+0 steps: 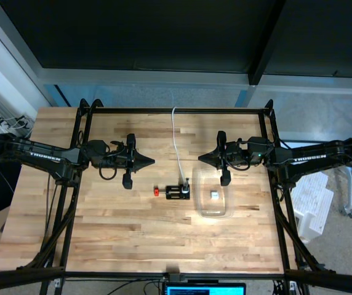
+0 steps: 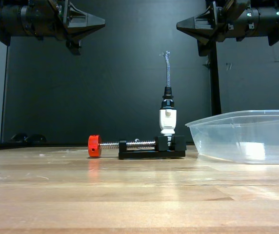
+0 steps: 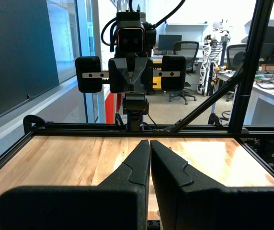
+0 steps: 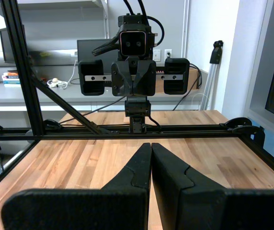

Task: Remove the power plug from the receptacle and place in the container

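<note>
Table (image 2: pixel 129 204): bare wood fills the low view's foreground; everything else stands further back.
Vise (image 2: pixel 149 146): small and black with a red knob (image 2: pixel 94 146), resting on the table just beside the container (image 2: pixel 237 141).
Power plug (image 2: pixel 167 95): dark and upright, seated on the white receptacle (image 2: pixel 167 119) that the vise clamps. A pale cord (image 2: pixel 167 68) rises from it; I cannot tell where that cord ends.
Container contents: a white cube (image 1: pixel 214 195) lies inside.
Risk, pull: the vise looks unfastened, so an off-axis tug could drag or tip it instead of freeing the plug.
Risk, grip: the plug is tiny, so pinching the cord above it may let it slip.
Risk, clearance: the container's near wall stands close enough to be nudged on the way down.
Left gripper (image 1: pixel 150 162): high above the table, well apart from the vise, jaws together, holding nothing.
Right gripper (image 1: pixel 202 157): high over the container's far end, jaws together, touching nothing; they must part before any grasp.
</note>
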Robot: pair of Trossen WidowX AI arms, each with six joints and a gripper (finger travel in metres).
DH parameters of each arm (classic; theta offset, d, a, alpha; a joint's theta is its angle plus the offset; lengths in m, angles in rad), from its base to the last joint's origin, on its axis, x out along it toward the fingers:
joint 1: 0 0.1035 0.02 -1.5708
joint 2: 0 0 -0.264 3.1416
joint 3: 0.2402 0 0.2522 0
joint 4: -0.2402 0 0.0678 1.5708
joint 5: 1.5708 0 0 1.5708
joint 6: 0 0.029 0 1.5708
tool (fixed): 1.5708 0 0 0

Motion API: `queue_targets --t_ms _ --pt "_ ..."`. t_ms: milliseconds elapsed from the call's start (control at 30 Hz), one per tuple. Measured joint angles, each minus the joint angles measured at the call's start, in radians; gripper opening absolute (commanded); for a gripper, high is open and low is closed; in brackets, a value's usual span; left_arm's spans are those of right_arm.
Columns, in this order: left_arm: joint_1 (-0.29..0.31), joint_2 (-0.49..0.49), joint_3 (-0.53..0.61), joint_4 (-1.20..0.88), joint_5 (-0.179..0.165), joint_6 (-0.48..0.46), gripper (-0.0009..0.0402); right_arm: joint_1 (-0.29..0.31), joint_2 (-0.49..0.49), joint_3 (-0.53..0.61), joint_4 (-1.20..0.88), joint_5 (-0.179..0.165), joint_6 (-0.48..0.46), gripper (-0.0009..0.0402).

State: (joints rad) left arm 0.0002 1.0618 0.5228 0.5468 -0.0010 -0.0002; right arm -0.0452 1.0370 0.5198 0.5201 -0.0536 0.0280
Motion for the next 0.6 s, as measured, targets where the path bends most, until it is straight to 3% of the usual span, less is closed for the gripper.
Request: queue_targets --t_ms 600 --pt "0.0 0.0 0.0 0.0 0.0 0.0 0.0 0.0 0.0 0.0 0.0 0.0 0.019 0.0"
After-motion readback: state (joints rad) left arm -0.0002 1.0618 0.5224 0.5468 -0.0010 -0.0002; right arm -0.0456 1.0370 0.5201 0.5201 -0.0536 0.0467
